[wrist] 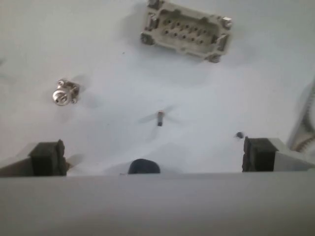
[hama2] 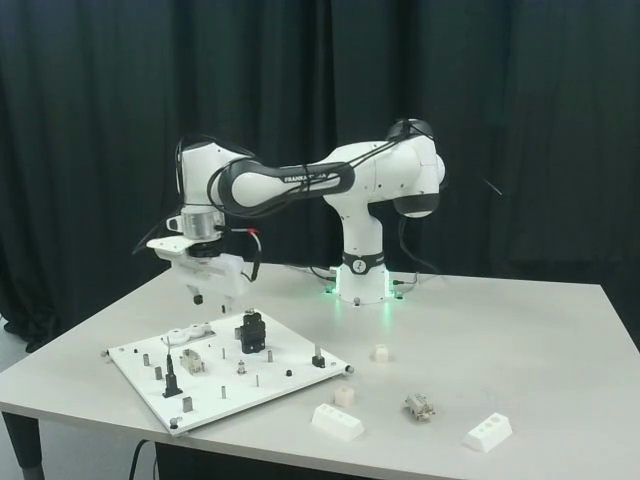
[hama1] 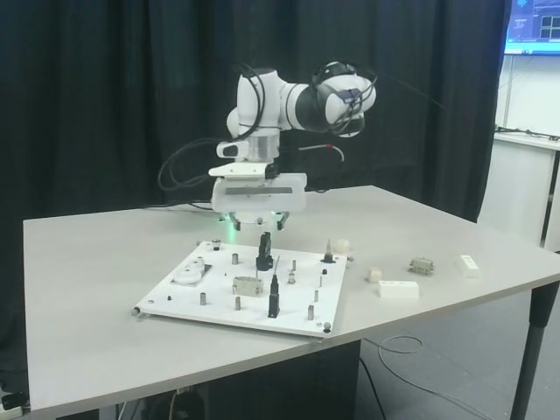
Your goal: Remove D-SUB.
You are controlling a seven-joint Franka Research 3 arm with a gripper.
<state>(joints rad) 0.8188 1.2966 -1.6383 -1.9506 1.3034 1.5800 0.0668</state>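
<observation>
**Gripper hangs open above the white board**

We see the white arm (hama2: 300,180) reach out from its base, which is bolted on the grey table (hama1: 96,262), and hold the gripper (hama1: 258,224) in the air over the far part of the white board (hama1: 219,302). In the wrist view the gripper (wrist: 152,155) has its two black fingertips (wrist: 47,158) spread wide apart, with nothing between them; only the bare board surface shows in the gap.

The wrist view also shows a grey rectangular connector (wrist: 186,30) with rows of pins lying flat on the board, well apart from the fingertips. We take it for the plug named in the task, though we cannot tell its type for certain. In the first room view a similar grey block (hama1: 248,285) sits near the middle of the board, below and in front of the gripper. Near the connector in the wrist view lie a small round metal fitting (wrist: 64,92) and a short upright pin (wrist: 160,118).

A tall black part (hama2: 252,332) stands on the board just beside the gripper. Off the board, on the table, rest several small white blocks (hama2: 338,420) and a small grey connector (hama2: 419,406), well apart from the arm.
</observation>
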